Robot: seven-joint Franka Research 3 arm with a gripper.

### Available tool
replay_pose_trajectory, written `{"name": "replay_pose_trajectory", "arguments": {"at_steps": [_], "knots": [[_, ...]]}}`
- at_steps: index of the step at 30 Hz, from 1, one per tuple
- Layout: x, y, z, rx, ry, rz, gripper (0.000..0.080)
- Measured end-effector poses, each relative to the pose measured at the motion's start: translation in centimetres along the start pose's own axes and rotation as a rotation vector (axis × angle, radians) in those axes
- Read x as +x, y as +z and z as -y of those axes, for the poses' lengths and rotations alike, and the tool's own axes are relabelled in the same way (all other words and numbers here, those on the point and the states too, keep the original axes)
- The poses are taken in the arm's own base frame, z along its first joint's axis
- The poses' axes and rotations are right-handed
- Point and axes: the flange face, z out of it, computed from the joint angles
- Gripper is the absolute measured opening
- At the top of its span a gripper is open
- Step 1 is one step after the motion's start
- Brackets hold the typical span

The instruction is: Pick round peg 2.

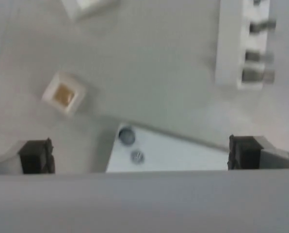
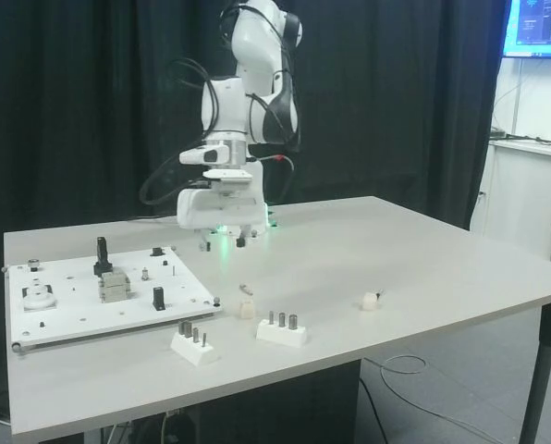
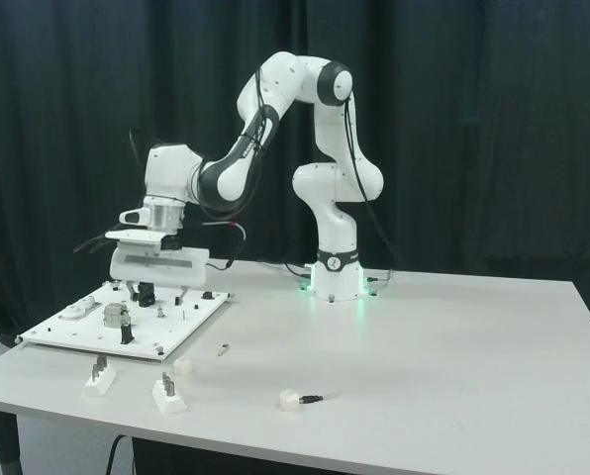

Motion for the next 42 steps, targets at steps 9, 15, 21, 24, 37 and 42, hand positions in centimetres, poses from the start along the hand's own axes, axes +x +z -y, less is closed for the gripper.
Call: {"name": "replay_pose_trajectory", "arguments": {"at_steps": [9, 15, 21, 24, 37, 42], "knots": [[4.0, 1.5, 3.0, -0.030, -0.071, 0.020, 0.0800], [5.7, 2.9, 4.5, -0.043, -0.152, 0.063, 0.0800], [6.7, 4.2, 5.6, -0.049, -0.212, 0.098, 0.0800], [7.0, 4.8, 6.1, -0.048, -0.246, 0.110, 0.0800], [7.0, 7.6, 8.0, -0.011, -0.349, 0.160, 0.0800], [6.7, 8.7, 8.5, -0.002, -0.366, 0.175, 0.0800]]}}
